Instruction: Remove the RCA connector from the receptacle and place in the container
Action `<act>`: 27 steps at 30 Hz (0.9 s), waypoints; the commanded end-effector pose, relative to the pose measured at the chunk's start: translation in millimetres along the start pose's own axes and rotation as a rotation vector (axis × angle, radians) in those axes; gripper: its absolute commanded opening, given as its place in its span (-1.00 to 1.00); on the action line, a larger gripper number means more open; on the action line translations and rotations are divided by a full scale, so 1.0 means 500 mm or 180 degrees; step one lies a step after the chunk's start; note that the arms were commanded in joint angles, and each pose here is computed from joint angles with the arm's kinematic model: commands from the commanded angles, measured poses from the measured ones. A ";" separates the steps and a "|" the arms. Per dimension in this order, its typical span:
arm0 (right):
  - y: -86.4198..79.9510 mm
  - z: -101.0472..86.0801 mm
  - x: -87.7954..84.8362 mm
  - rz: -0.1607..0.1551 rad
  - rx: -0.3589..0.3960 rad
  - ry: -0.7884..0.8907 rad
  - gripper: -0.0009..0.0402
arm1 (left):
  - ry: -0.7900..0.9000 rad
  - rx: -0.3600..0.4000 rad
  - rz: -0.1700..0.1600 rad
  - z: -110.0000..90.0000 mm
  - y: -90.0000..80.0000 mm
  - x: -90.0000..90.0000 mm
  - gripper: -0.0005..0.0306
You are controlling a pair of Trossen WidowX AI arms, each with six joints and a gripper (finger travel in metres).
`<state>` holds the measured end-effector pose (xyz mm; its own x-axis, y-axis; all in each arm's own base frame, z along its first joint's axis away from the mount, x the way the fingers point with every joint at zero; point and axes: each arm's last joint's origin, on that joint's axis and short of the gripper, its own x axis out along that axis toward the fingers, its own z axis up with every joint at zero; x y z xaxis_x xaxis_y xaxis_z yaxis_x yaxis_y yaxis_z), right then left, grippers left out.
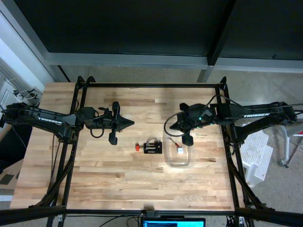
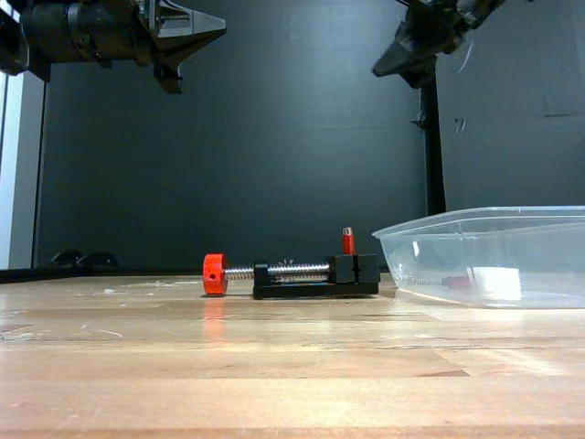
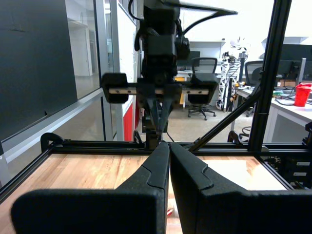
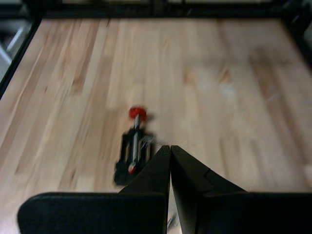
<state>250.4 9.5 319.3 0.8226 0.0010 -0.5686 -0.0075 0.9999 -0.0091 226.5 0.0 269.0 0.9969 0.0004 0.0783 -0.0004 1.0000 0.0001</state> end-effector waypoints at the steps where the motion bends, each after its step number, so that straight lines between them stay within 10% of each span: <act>1: 0.001 0.012 -0.003 0.0013 -0.0068 -0.0209 -0.96 | 0.0000 0.0000 0.0001 0.000 0.000 0.000 -0.97; 27: -0.034 -0.029 -0.023 0.0050 0.0187 -0.1679 -0.96 | 0.0000 0.0000 0.0001 0.000 0.000 0.000 -0.96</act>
<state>233.6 -7.9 316.4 0.9954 0.0097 -0.0949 -0.0052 0.9989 0.0474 226.5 0.0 268.9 0.9970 0.0004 0.0779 -0.0004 1.0000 0.0001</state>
